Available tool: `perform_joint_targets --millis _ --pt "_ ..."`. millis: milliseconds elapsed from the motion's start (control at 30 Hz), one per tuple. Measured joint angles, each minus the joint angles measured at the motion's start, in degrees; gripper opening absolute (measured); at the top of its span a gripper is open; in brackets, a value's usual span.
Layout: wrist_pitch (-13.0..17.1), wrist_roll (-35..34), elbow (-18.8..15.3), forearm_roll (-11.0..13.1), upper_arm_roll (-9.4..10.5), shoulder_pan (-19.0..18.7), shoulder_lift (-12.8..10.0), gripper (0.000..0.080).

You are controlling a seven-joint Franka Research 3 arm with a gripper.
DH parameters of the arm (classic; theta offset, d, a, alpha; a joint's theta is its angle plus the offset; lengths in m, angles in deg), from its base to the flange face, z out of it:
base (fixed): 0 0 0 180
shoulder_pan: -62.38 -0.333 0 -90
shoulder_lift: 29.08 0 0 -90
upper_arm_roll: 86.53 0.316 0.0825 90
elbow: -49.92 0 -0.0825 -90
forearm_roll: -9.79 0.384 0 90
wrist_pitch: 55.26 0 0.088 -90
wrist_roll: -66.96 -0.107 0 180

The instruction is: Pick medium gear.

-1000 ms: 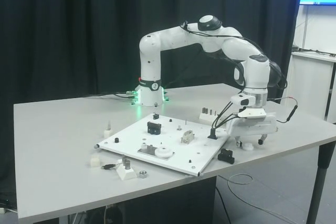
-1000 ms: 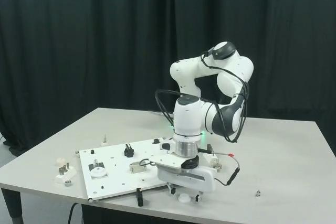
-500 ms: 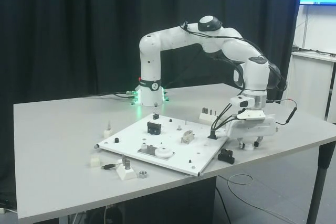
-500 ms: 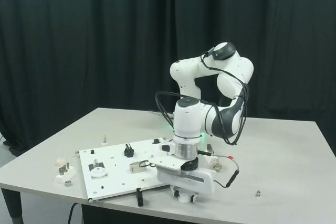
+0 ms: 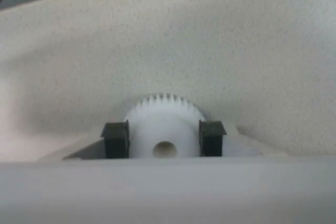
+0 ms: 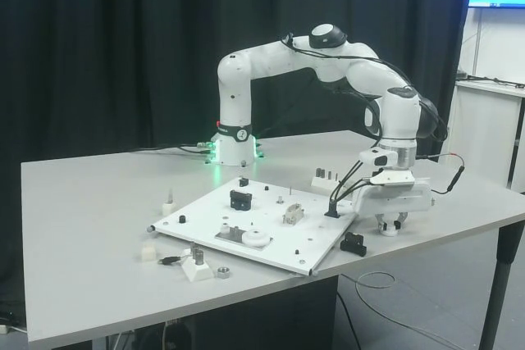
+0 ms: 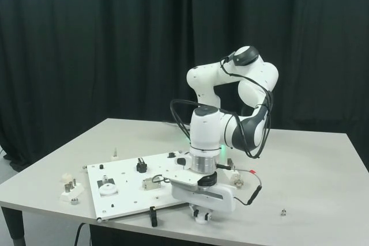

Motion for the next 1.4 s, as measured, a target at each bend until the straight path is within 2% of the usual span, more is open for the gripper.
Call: perform_joint_targets --millis 300,633,1400 --pt "0.2 0.0 0.0 0.0 -0.19 0.0 0.0 0.0282" --pt "0.1 0.4 0.1 0.0 -1.52 -0.2 0.3 0.0282" --pt "-3.3 0.8 0.9 0.0 -5.30 -0.4 0.5 0.0280"
